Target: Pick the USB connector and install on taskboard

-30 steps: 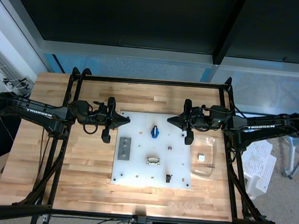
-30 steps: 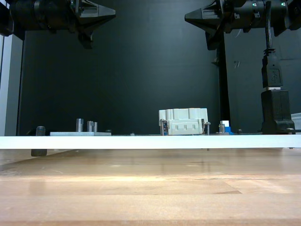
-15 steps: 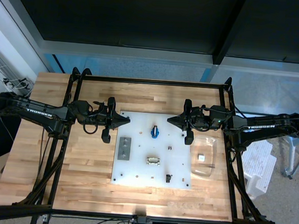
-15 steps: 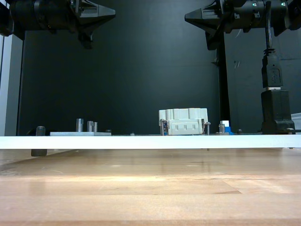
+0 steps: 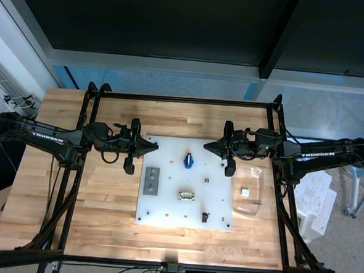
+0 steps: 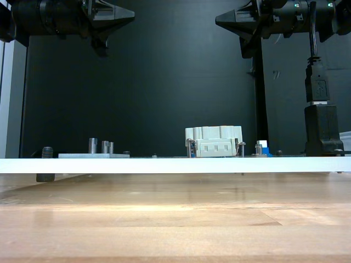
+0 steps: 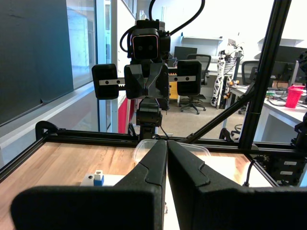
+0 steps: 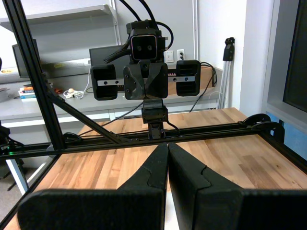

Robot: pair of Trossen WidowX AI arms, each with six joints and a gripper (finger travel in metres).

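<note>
Left gripper [image 5: 155, 146] hangs high over the taskboard's [image 5: 166, 200] far left corner, fingers pressed together on nothing. Right gripper [image 5: 206, 145] hangs high over the far edge toward the right, likewise clenched and empty. USB connector [image 5: 205, 217] stands upright on the board near its near right corner, well apart from both.

table [image 5: 103, 218]: one, of wood
taskboard [image 5: 165, 206]: one
arms: two, one at each side edge of the table
grippers: two, the left gripper [image 5: 155, 146] above the taskboard's far left corner and the right gripper [image 5: 206, 145] above its far right part, each with fingers pressed together
blue part [image 5: 188, 161]: one
grey block [image 5: 151, 180]: one (three upright pegs [image 6: 93, 145] on it in the low view)
multi-pin socket [image 5: 186, 197]: one
USB connector [image 5: 205, 217]: one
clear tray [image 5: 255, 204]: one
white square piece [image 5: 245, 192]: one, in the tray
</note>
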